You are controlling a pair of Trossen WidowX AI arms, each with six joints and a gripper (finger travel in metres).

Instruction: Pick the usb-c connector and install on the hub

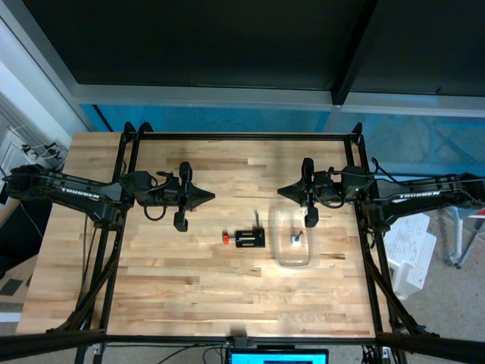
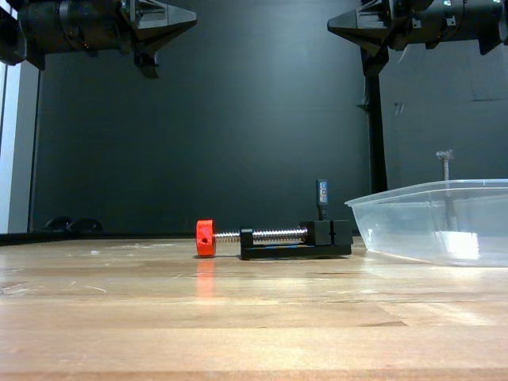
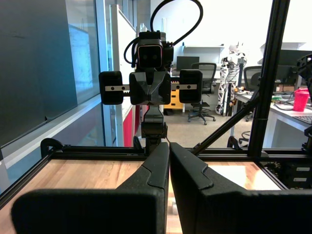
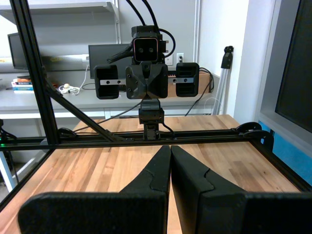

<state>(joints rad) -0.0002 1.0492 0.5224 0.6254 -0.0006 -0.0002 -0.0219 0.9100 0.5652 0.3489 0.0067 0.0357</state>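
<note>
Both left gripper (image 1: 212, 197) and right gripper (image 1: 280, 192) hover high, fingers together, flanking hub (image 1: 248, 238); usb-c connector (image 1: 301, 235) seemingly inside tray (image 1: 276, 227).

**A:** What can't be made out here?

**B:** In the low view, the left gripper (image 2: 189, 16) hangs high above the table's left side and is cut off by the top edge. The right gripper (image 2: 335, 28), high on the right, is cut off the same way (each one's fingers are pressed together to a point). The clear tray (image 2: 413, 226) runs off the right edge.

**A:** And the small parts?

**B:** In the high view, the pieces (image 1: 297, 239) in the tray are too small to tell apart. Which one is the usb-c connector cannot be told. A thin pin (image 1: 258, 218) by the hub (image 1: 248, 238) is only a faint line, and it is unclear whether the two touch. Both arms run off the sides of that view.
</note>
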